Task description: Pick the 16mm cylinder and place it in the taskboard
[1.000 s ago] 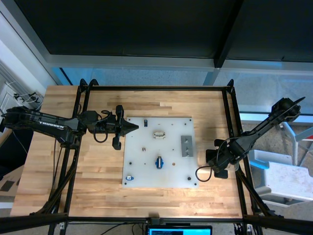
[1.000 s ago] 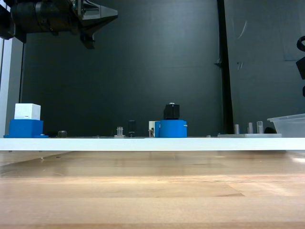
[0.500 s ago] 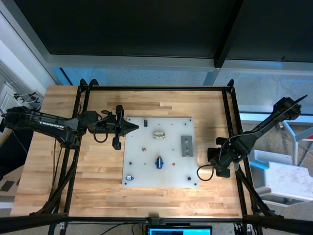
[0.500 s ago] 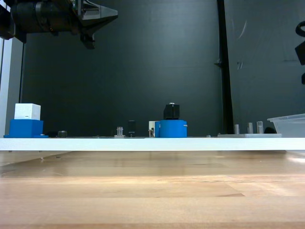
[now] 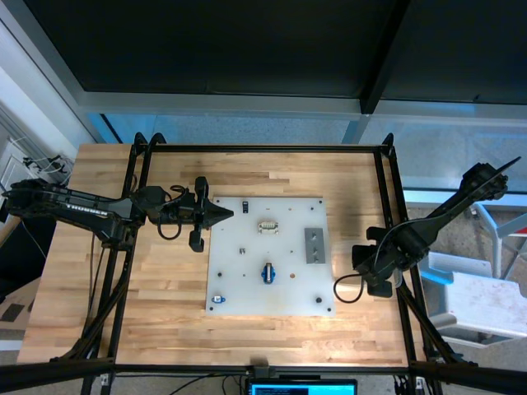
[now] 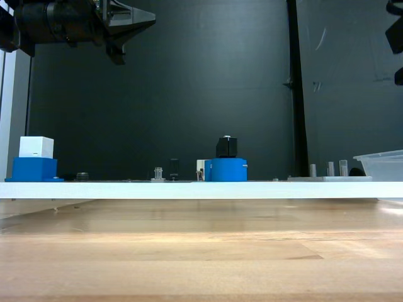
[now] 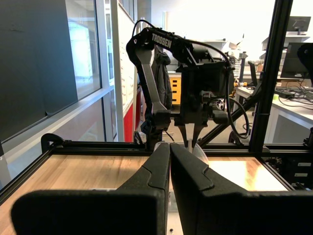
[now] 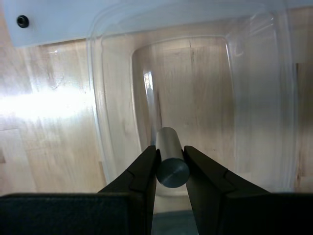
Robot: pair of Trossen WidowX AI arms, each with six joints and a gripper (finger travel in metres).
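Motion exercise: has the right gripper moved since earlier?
Yes: right gripper, holding the 16mm cylinder, rose higher over the clear bin; left gripper hangs over taskboard's left edge.

Raised, level left gripper (image 5: 224,213), fingers pressed together; right gripper (image 8: 170,150) pointing down at far right, clamping cylinder (image 8: 171,166)

A light butcher-block table (image 5: 165,329) is boxed in by a black metal frame (image 5: 263,149). Past the table's far edge a pale grey floor (image 5: 247,127) and a big dark overhead panel (image 5: 214,41) are shown. A lit blue screen (image 5: 300,387) is tucked at the table's near edge. Beyond the table, tall windows (image 7: 83,49), desks (image 7: 293,105) with monitors (image 7: 299,22) and strong bright light are caught too, and a flat black backdrop (image 6: 189,82) is set behind the table
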